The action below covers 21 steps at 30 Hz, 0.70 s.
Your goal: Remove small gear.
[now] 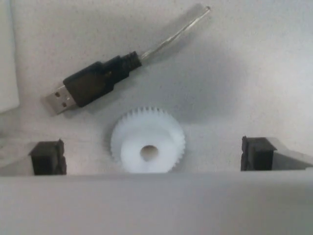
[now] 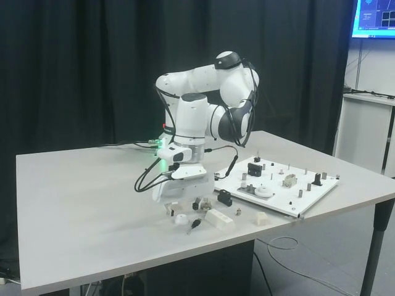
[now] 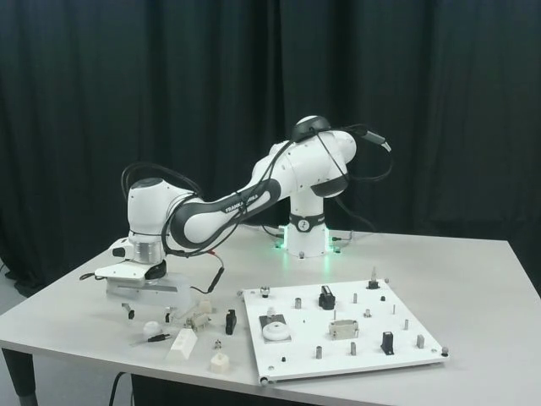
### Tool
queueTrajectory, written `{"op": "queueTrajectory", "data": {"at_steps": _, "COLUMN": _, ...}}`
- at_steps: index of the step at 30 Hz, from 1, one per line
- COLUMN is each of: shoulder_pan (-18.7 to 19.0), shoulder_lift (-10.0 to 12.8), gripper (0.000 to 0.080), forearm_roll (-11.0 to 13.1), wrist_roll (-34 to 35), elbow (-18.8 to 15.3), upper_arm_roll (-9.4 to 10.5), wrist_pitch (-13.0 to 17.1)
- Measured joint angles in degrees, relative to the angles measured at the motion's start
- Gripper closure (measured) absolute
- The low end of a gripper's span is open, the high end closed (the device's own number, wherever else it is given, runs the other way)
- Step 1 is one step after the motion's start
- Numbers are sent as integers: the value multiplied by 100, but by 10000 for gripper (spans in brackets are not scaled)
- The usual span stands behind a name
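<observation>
Small white plastic toothed gear (image 1: 147, 147) lies on grey table (image 1: 254, 58), off white board (image 2: 308, 198); removal looks done. Gripper (image 1: 151, 155) wide open, empty, above gear; retreat left.

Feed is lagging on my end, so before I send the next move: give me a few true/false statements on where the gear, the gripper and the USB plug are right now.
1. The small gear lies flat on the grey table. True.
2. The gripper is shut on the gear. False: its fingers stand apart on either side, not touching the gear.
3. A black USB plug lies on the table near the gear. True.
4. The gear sits on the white board. False: it lies on the table, off the board.
</observation>
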Motion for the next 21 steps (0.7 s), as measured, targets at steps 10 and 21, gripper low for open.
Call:
{"op": "queueTrajectory", "data": {"at_steps": 10, "shoulder_pan": -4, "shoulder_lift": -6, "gripper": 3, "forearm_roll": -1, "wrist_roll": 50, "elbow": 81, "upper_arm_roll": -32, "wrist_pitch": -72}}
{"op": "queueTrajectory", "data": {"at_steps": 21, "shoulder_pan": -11, "shoulder_lift": -7, "gripper": 3, "forearm_roll": -16, "wrist_roll": 104, "elbow": 136, "upper_arm_roll": -40, "wrist_pitch": -92}}
